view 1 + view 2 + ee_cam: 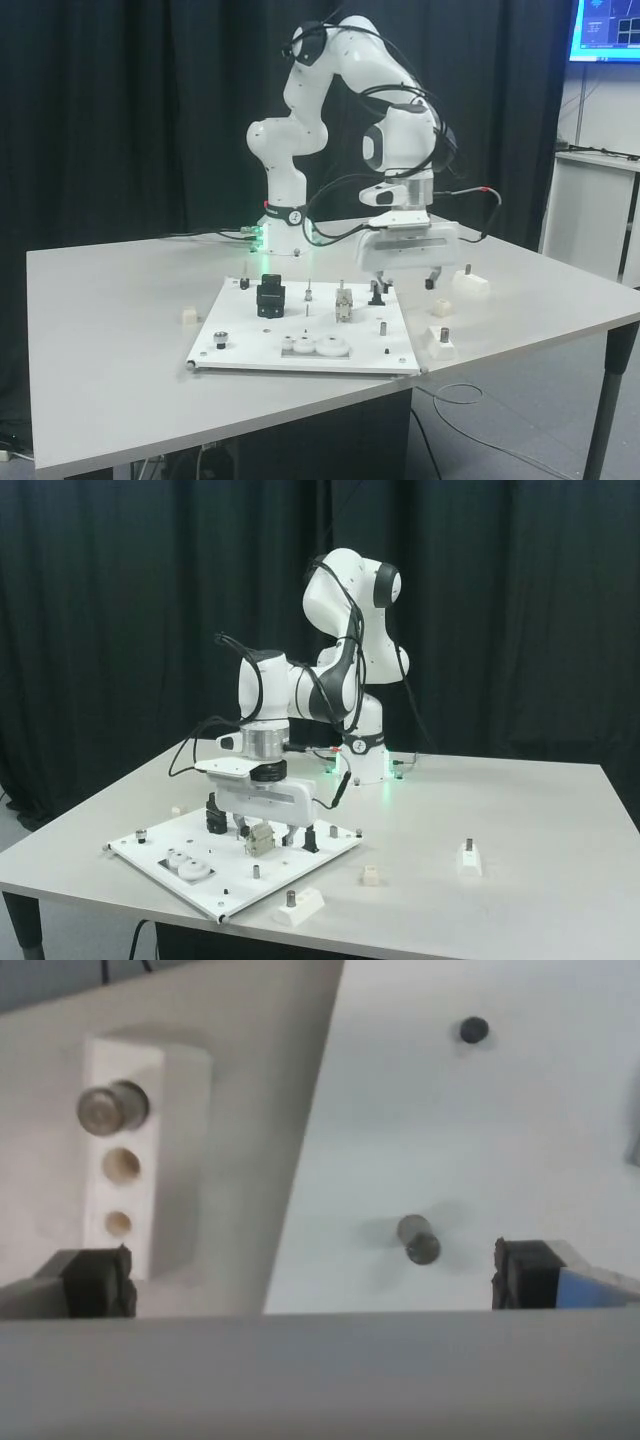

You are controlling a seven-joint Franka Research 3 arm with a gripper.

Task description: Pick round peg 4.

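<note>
The white arm's gripper (404, 283) hangs above the far right part of the white square assembly board (250, 345) on the grey bench (100, 330), its jaws spread open and holding nothing. In the wrist view a short grey metal round peg (418, 1239) stands on the board between the black fingertips (520, 1272), nearer one of them. Beside the board edge sits a white drilled holder block (125, 1155) carrying one stubby grey peg (110, 1108); which peg is number 4 cannot be told. The gripper body hides the lower wrist view.
</note>
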